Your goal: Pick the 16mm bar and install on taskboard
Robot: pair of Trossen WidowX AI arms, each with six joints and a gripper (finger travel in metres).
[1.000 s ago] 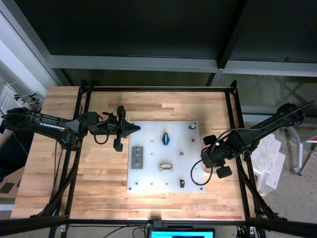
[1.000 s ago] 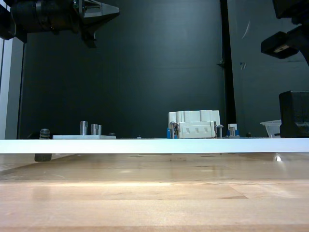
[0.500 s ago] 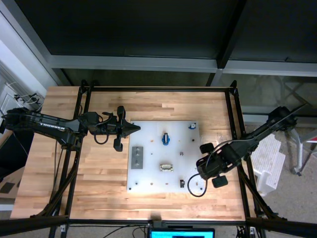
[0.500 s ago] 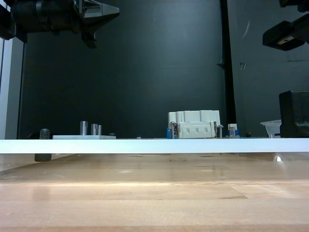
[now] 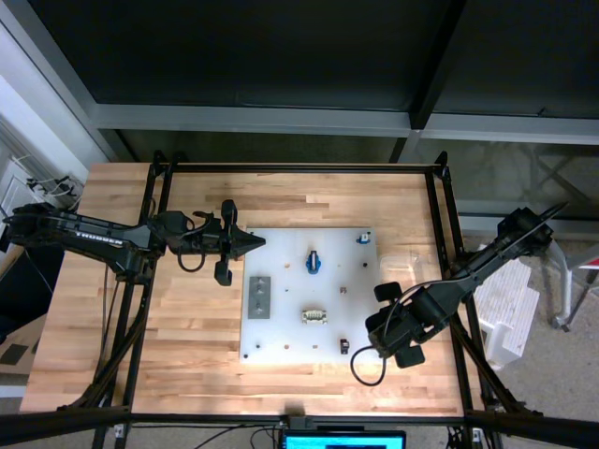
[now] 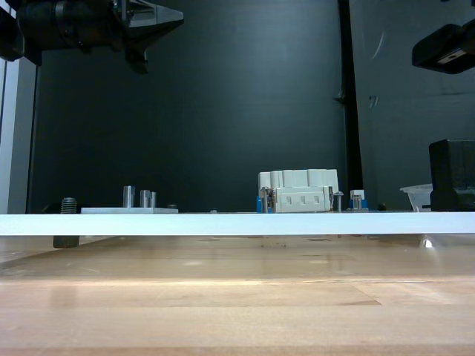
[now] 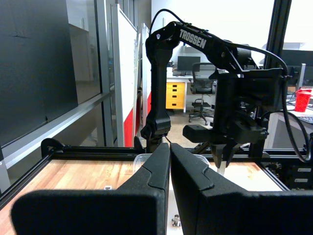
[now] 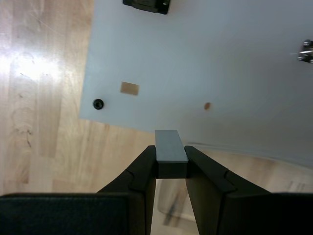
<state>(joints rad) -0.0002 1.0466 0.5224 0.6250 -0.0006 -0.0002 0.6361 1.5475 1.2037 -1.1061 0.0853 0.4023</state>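
Bar (image 8: 171, 146) location: we find it clamped between the jaws of the right gripper (image 8: 171, 156); it is a gray rectangular piece. It hangs above the near right corner of the white board (image 5: 281, 271), over the line where the board's edge meets the wooden table (image 5: 187, 327), and it is clear of any seat. A black screw (image 8: 98, 104) sits in the board corner near it. The left gripper (image 7: 169, 149) hovers high above the board's left edge, its jaws closed together with nothing between them. On the board we note a gray block (image 5: 258, 296), a white connector (image 5: 315, 317) and a blue part (image 5: 314, 261).
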